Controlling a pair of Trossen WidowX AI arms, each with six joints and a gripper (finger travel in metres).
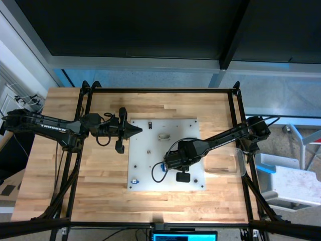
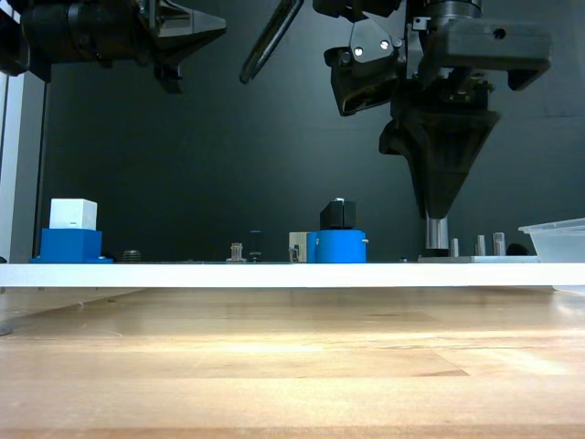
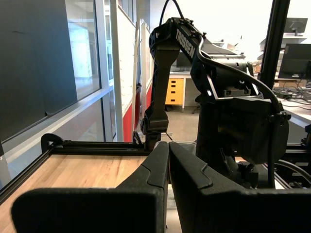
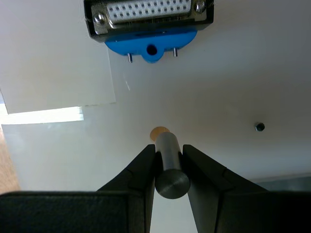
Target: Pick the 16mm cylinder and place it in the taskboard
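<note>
- My right jaws, on the right gripper (image 4: pixel 168 148), are only slightly apart, clamped on the cylinder (image 4: pixel 171 167), with one finger pressed to each side.
- The cylinder stands upright with its long axis vertical. Its top face sits between my fingers and its lower part pokes out below my fingertips.
- Its lower end is right at a small tan hole (image 4: pixel 159 132) in the taskboard (image 4: pixel 233 87). I cannot tell whether it touches.
- Beyond the hole a blue fitting (image 4: pixel 150 48) carries a grey pin connector (image 4: pixel 148 12).
- In the low view I hang tip-down over the board's right part, with the clear tray (image 2: pixel 558 238) just beside it.
- My left gripper (image 3: pixel 168 160) has its jaws pressed together, holding nothing. It is raised high at the board's left edge, well apart from the cylinder.
</note>
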